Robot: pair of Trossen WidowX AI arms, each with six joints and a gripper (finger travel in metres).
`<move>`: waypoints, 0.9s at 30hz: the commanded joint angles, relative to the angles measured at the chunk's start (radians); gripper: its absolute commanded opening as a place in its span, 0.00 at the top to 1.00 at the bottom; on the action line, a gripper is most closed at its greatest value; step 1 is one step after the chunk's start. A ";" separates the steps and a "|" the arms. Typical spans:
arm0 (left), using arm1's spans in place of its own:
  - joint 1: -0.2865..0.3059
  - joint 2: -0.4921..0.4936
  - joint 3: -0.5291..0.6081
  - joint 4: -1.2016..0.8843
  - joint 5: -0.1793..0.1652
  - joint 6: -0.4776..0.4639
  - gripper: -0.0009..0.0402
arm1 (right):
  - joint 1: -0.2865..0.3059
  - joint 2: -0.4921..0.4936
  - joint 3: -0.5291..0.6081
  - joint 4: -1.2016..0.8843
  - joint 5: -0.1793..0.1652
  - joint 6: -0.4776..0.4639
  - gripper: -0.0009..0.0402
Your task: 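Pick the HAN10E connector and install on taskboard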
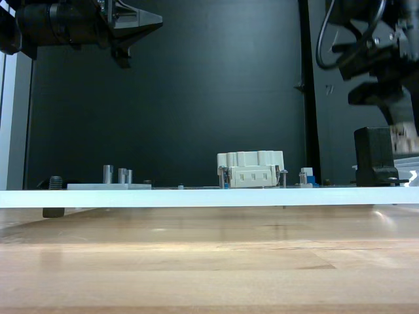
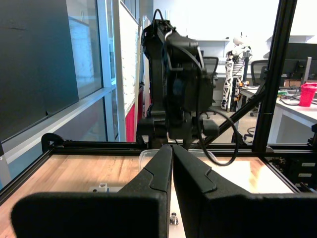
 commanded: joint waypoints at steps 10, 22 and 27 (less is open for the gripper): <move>0.000 0.000 0.000 0.000 0.000 0.000 0.98 | 0.000 0.000 0.093 -0.084 0.001 0.005 0.91; 0.000 0.000 0.000 0.000 0.000 0.000 0.98 | 0.003 0.096 0.187 -0.059 -0.014 0.046 0.91; 0.000 0.000 0.000 0.000 0.000 0.000 0.98 | 0.003 0.222 0.315 -0.065 -0.014 0.061 0.91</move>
